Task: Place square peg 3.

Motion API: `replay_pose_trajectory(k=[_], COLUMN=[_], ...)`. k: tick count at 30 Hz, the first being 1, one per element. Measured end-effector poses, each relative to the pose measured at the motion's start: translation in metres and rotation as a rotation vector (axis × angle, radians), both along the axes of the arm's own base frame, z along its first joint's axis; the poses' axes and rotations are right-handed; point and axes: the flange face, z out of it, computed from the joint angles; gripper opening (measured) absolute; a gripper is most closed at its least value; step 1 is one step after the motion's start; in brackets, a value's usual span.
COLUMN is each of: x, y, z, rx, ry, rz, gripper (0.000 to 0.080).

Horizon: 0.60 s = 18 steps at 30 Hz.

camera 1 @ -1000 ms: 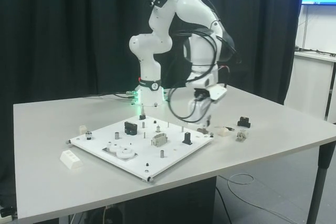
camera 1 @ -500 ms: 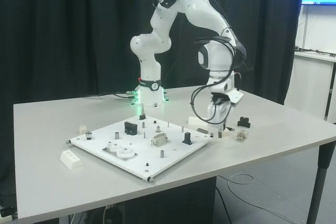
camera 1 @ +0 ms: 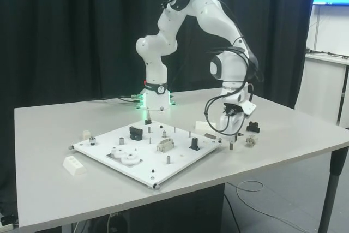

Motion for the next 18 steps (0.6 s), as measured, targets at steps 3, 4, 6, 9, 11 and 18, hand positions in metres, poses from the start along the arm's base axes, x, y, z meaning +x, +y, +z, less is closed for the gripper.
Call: replay_pose_trajectory(k=[3, 4, 6, 9, 11, 18], x=[-0.0003, -0.0004, -0.0005, -0.0007, -0.0007, -0.0003], y=[0.0021, 0.0027, 0.0038, 0.0050, 0.0056, 0.0077], z=[-0.0027, -0.0033, -0.0045, -0.0055, -0.0057, -0.0051], rx=[-0.002, -0.003, -0.004, -0.005, -0.005, -0.004], ry=[0.002, 0.002, 0.003, 0.005, 0.005, 0.004], rz=[-0.002, -0.003, -0.004, -0.010, -0.016, -0.023], gripper=[0.0076, 0.0076, 0.0076, 0.0076, 0.0076, 0.0596])
